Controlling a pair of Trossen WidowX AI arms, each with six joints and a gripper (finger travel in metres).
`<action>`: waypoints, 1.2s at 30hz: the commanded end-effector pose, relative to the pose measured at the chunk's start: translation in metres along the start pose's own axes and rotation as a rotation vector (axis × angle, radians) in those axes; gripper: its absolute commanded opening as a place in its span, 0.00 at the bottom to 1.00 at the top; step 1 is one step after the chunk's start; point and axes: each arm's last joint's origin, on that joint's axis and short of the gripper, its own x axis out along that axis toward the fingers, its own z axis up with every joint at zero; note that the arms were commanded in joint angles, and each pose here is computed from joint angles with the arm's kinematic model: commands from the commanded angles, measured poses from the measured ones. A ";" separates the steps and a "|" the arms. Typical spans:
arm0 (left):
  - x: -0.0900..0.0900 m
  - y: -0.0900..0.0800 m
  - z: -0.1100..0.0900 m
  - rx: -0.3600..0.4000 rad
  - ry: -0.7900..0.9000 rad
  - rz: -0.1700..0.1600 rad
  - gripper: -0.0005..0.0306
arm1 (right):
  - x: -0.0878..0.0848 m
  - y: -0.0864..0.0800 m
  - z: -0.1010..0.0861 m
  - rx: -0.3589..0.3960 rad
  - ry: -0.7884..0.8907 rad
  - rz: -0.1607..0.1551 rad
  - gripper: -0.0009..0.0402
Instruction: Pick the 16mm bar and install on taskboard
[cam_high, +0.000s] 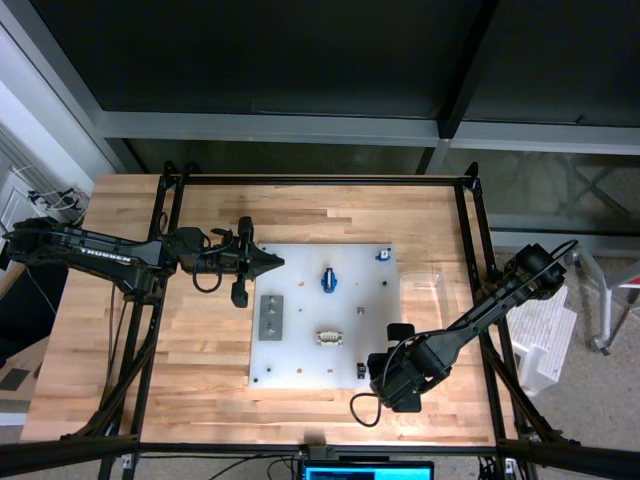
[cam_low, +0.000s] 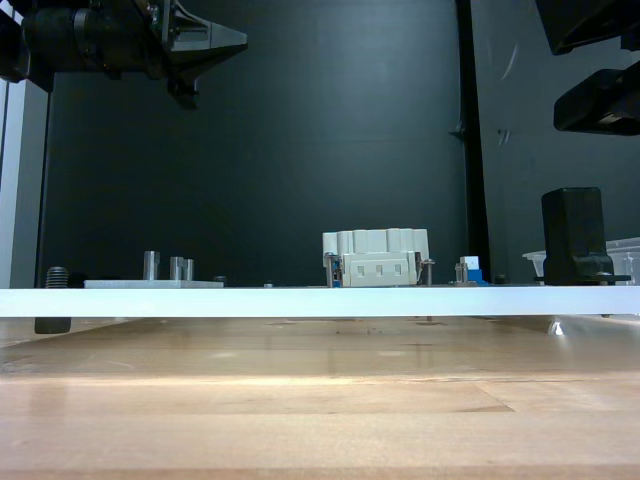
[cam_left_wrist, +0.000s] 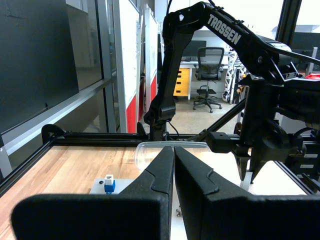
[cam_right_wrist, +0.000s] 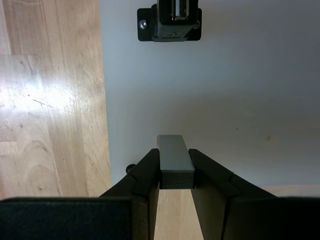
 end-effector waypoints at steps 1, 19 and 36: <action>0.000 0.000 0.000 0.000 0.000 0.000 0.02 | 0.000 0.000 0.000 0.007 0.005 -0.003 0.03; 0.000 0.000 0.000 0.000 0.000 0.000 0.02 | 0.000 0.000 0.000 0.031 -0.001 0.005 0.03; 0.000 0.000 0.000 0.000 0.000 0.000 0.02 | 0.003 0.000 -0.001 0.031 0.008 0.012 0.03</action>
